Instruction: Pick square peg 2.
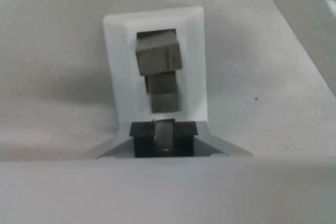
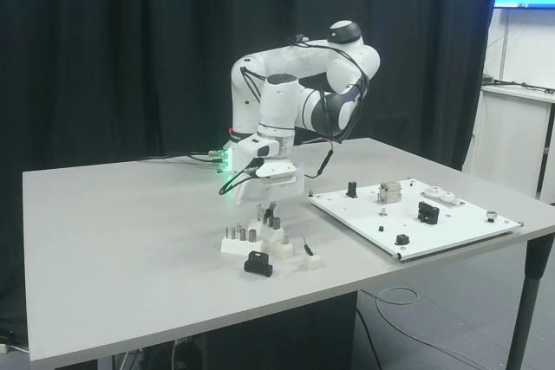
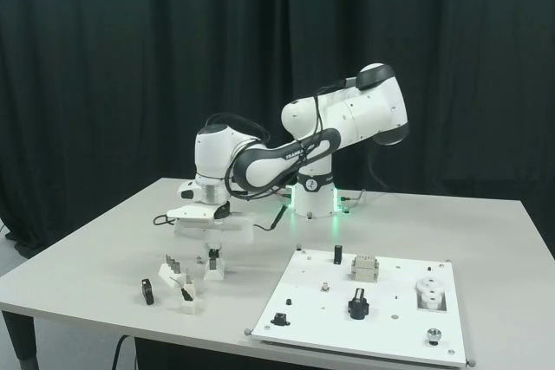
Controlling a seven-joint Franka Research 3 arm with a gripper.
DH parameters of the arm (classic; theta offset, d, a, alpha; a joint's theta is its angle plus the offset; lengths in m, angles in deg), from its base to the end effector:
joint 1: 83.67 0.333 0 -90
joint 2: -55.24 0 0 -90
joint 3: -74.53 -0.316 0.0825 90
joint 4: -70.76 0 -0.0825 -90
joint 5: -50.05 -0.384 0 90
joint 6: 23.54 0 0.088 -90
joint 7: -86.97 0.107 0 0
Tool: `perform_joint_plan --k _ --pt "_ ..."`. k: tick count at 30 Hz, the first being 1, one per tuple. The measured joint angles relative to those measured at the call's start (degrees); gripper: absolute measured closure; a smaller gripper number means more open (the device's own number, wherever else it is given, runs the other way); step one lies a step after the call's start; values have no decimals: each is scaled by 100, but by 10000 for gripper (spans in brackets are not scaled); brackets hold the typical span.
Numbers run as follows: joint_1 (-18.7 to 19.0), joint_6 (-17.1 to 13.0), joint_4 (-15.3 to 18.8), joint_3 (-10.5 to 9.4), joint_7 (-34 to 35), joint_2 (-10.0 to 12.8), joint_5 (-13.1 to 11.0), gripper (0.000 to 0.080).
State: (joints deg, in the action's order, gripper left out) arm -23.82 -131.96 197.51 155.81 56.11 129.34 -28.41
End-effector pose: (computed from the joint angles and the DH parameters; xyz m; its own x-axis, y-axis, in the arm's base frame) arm 0.4938 -0.1607 0.2071 0.8424 -0.5388 0.0001 -0.5375 -0.8403 0.0706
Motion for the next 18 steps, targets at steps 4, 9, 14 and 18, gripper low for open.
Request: perform_joint_plan --k 4,9,14,18 --pt "-38 0 -27 -4 0 3 0 734" --pt "-73 7 -50 -6 0 3 0 734" --pt "-97 41 -70 -1 0 3 0 734" --pt "-101 118 -71 30 0 3 13 734"
